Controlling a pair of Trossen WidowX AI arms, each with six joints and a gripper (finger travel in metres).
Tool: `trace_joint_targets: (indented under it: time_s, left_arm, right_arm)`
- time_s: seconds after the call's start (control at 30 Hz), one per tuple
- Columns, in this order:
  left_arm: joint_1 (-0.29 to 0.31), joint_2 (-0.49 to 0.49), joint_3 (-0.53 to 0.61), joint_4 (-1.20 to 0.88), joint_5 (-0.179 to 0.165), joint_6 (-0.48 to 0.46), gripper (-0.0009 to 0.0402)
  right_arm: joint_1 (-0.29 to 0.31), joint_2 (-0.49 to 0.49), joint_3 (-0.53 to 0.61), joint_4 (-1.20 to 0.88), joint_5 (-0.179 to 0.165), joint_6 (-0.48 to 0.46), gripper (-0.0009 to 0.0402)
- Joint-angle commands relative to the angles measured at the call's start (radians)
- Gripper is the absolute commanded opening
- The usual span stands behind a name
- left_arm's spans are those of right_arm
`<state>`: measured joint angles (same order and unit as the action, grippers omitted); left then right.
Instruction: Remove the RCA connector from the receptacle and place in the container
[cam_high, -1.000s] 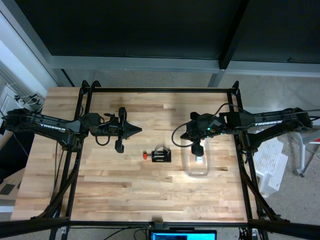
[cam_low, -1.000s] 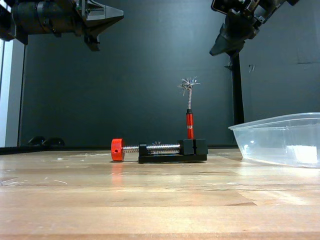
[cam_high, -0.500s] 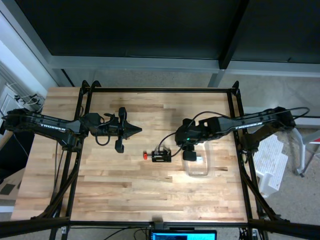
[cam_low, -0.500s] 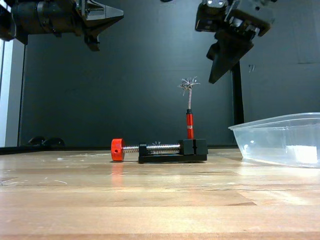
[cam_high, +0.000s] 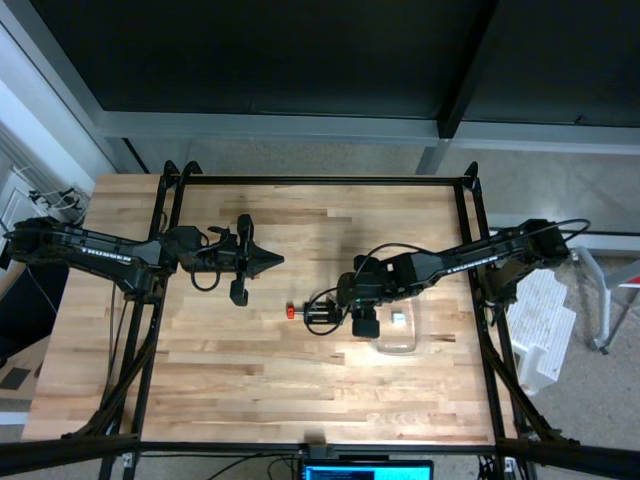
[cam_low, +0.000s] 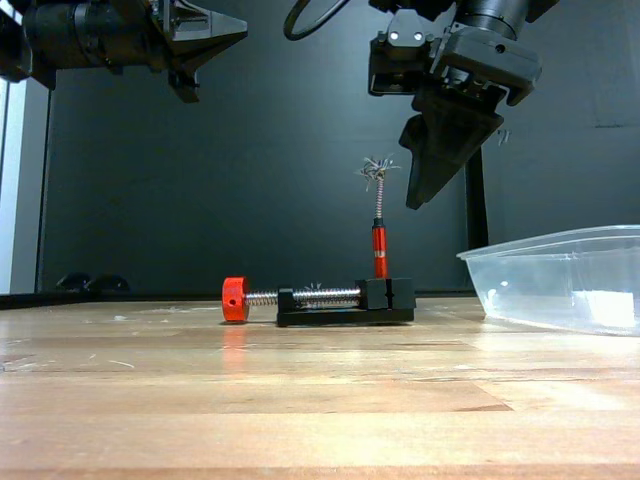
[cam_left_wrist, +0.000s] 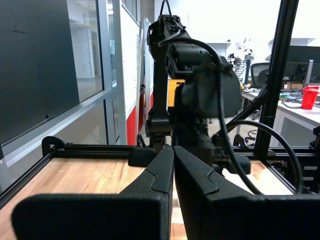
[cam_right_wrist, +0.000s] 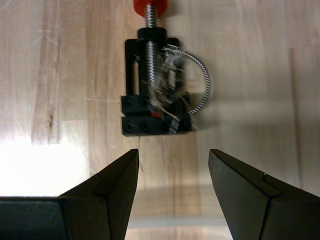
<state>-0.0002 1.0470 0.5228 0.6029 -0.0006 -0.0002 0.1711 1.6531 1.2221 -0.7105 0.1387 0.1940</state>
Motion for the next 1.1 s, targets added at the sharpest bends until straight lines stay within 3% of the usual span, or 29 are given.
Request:
trace_joint_targets:
  time_s: [0.03,0.7,1.1]
  left_arm:
    - [0.000,0.000,0.000,0.000,0.000,0.000,0.0000]
    - [0.000,0.000,0.000,0.000,0.000,0.000,0.0000]
    - [0.000,0.000,0.000,0.000,0.000,0.000,0.0000]
  right_arm:
    - [0.001,0.030,0.029,0.005,0.002,0.002,0.0194]
    - [0.002,0.154,0.056,0.103,0.001,-0.013,0.0194]
    - [-0.001,0.154,0.056,0.103,0.001,-0.029,0.0173]
